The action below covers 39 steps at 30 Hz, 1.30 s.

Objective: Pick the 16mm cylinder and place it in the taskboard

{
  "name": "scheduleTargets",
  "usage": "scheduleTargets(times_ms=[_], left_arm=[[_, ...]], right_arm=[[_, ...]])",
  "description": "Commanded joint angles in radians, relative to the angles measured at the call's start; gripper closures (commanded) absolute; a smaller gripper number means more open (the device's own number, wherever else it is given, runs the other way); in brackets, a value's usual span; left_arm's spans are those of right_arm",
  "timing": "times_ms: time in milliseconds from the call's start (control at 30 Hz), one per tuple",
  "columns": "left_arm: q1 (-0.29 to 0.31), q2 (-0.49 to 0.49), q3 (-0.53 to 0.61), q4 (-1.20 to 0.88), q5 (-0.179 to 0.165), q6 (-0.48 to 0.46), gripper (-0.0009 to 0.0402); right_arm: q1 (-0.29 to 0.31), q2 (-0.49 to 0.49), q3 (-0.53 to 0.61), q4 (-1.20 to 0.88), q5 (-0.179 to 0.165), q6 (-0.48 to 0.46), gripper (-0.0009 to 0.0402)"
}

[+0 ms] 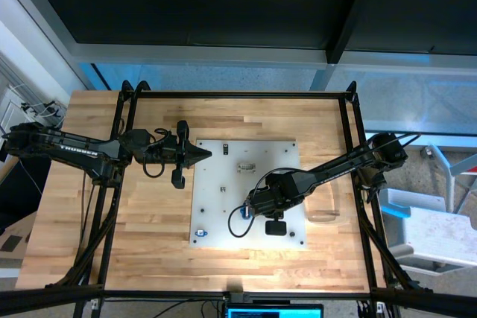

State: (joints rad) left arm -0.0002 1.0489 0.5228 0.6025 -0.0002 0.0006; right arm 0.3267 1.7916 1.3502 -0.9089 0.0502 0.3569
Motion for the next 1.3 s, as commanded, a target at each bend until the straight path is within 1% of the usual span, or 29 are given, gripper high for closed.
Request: scheduleTargets(times_ms=[33, 1300], left_arm=[[0.000, 0.000, 0.000, 0.000, 0.000, 0.000, 0.0393], [0.000, 0.000, 0.000, 0.000, 0.000, 0.000, 0.0393]], right_arm=[[0.001, 0.000, 0.000, 0.000, 0.000, 0.000, 0.0370], [0.001, 0.000, -0.031, 0.038, 0.000, 0.000, 0.0370]])
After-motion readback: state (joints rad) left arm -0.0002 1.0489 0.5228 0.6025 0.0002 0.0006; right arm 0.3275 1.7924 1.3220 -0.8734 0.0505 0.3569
